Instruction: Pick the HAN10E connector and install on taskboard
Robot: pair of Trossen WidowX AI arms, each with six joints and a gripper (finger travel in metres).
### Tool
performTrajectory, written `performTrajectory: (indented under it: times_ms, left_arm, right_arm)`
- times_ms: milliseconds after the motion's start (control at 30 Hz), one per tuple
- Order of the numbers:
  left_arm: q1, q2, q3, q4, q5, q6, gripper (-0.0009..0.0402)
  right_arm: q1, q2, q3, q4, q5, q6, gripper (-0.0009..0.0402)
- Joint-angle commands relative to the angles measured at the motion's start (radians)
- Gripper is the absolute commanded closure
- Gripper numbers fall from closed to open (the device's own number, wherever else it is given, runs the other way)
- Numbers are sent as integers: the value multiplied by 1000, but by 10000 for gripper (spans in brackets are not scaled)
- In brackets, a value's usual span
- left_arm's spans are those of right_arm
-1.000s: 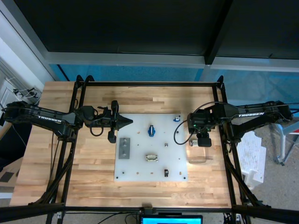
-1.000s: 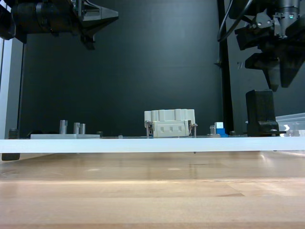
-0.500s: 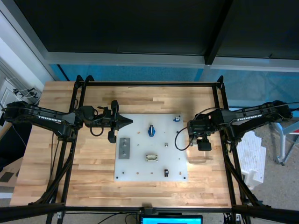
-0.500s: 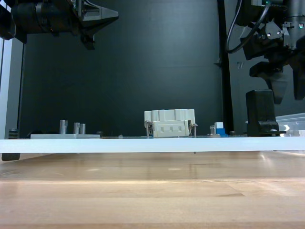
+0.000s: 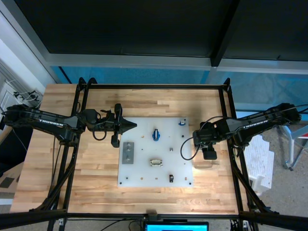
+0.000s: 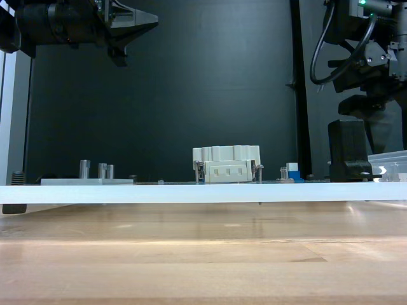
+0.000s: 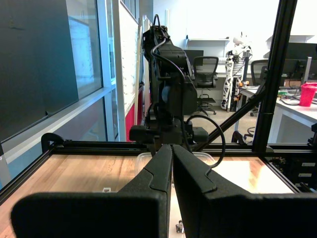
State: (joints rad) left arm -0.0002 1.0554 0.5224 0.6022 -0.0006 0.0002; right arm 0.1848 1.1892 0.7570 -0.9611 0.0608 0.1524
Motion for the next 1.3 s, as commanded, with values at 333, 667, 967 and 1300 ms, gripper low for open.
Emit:
performTrajectory:
  times_ms: [333, 667, 967, 1300]
  left_arm:
    - [0, 0, 0, 0, 0, 0, 392]
    - [0, 0, 0, 0, 0, 0, 392]
    - [0, 0, 0, 0, 0, 0, 392]
    - [0, 0, 0, 0, 0, 0, 392]
  right_arm:
    - [17, 13, -22, 6, 25, 35, 137]
    - [32, 37, -61, 70, 15, 111, 137]
    - [36, 37, -84, 94, 16, 107, 137]
    - [46, 37, -129, 150, 17, 139, 137]
